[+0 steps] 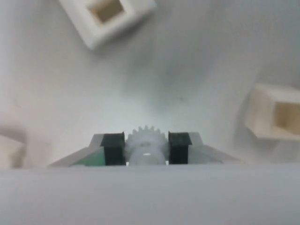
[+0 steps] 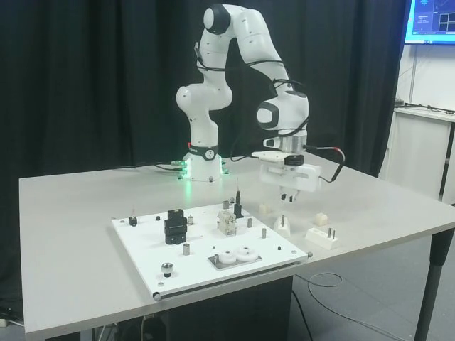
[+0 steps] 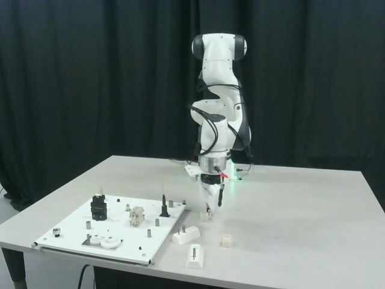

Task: Insert small gear.

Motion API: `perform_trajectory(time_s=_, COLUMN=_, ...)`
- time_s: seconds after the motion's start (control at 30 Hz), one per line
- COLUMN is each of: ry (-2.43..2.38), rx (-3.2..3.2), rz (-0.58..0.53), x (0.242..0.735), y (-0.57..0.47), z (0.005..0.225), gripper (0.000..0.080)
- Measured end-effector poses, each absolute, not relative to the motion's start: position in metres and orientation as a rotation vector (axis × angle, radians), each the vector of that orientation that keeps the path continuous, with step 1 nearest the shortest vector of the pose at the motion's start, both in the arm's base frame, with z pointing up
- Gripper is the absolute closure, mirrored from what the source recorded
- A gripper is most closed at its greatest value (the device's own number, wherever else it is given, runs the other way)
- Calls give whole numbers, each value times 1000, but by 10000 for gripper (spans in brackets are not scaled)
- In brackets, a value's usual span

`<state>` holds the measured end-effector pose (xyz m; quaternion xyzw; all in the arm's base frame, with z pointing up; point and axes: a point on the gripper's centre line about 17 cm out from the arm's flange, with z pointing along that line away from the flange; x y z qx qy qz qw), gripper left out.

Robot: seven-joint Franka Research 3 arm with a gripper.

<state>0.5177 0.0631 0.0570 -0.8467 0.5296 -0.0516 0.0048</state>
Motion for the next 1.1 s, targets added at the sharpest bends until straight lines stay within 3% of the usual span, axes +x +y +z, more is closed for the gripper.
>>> perform_trajectory(time_s=0.5, ry=1640, rx=-2618, rz=-307, x=582, y=34, z=109, gripper=608)
perform_trajectory(time_s=1.1, ry=1674, rx=-2657, rz=-479, x=668, y=-75, z=169, gripper=608)
